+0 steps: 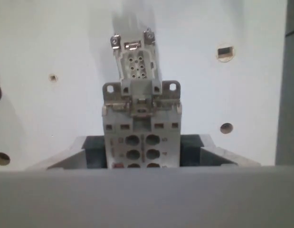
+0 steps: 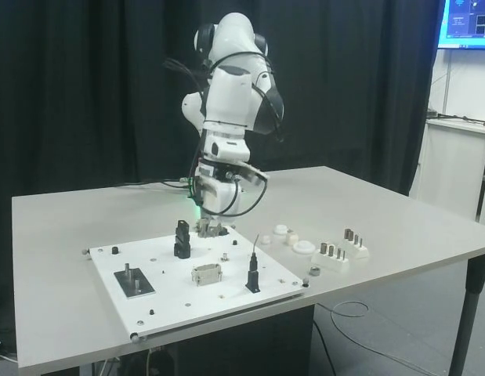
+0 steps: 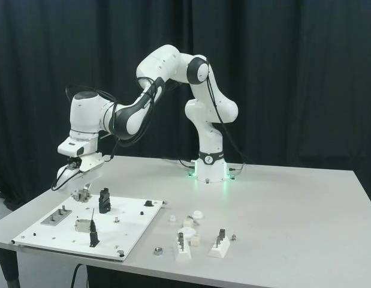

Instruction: Insert waterproof.

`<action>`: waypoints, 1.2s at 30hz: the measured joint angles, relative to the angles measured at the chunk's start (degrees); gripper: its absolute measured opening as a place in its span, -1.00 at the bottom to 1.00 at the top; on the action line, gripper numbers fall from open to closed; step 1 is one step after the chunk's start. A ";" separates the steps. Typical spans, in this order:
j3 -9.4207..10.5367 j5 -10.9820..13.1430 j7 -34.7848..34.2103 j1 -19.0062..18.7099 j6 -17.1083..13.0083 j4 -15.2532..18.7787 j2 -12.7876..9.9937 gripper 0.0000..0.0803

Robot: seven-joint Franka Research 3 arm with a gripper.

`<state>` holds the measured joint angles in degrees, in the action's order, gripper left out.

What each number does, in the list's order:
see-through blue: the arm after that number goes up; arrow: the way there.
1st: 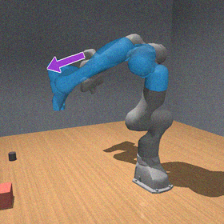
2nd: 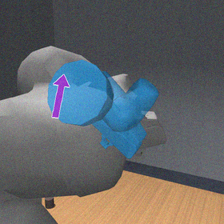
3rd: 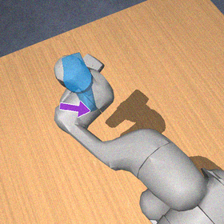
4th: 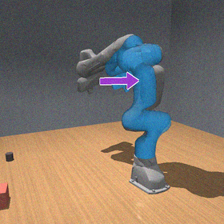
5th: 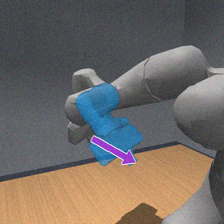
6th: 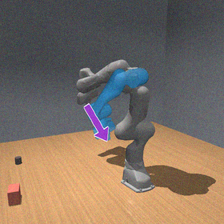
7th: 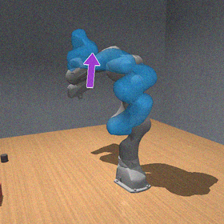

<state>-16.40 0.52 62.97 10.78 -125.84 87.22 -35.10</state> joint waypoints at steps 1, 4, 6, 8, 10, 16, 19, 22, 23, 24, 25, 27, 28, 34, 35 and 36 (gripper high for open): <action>-0.10 0.20 0.29 0.07 0.04 -0.16 -0.33 -0.22; -0.43 0.80 0.81 0.24 0.07 -0.54 -1.25 -0.22; -0.66 1.34 1.14 0.30 0.07 -0.73 -1.76 -0.22; -0.77 1.69 1.61 0.44 0.07 -0.95 -2.24 -0.22; -0.77 1.96 1.87 0.62 0.07 -1.14 -2.59 -0.22; -0.77 3.02 2.41 0.98 0.29 -1.81 -3.47 -0.22; -0.77 3.74 2.86 1.02 0.50 -1.96 -3.75 -0.22; -0.77 4.22 3.60 0.98 0.59 -1.96 -3.95 -0.22; -0.77 4.39 3.96 0.95 0.59 -1.97 -4.03 -0.22; -0.77 4.56 4.35 0.92 0.59 -1.97 -4.12 -0.22; -0.76 4.73 4.73 0.89 0.59 -1.97 -4.20 -0.22; -0.76 4.97 5.27 0.81 0.56 -1.98 -4.36 -0.22; -0.76 5.09 5.43 0.78 0.53 -1.99 -4.42 -0.22; -0.76 5.52 5.93 0.67 0.19 -1.99 -4.69 -0.22; -0.76 5.56 5.93 0.67 0.14 -2.00 -4.72 -0.22; -0.76 5.60 5.93 0.68 0.09 -2.00 -4.76 -0.22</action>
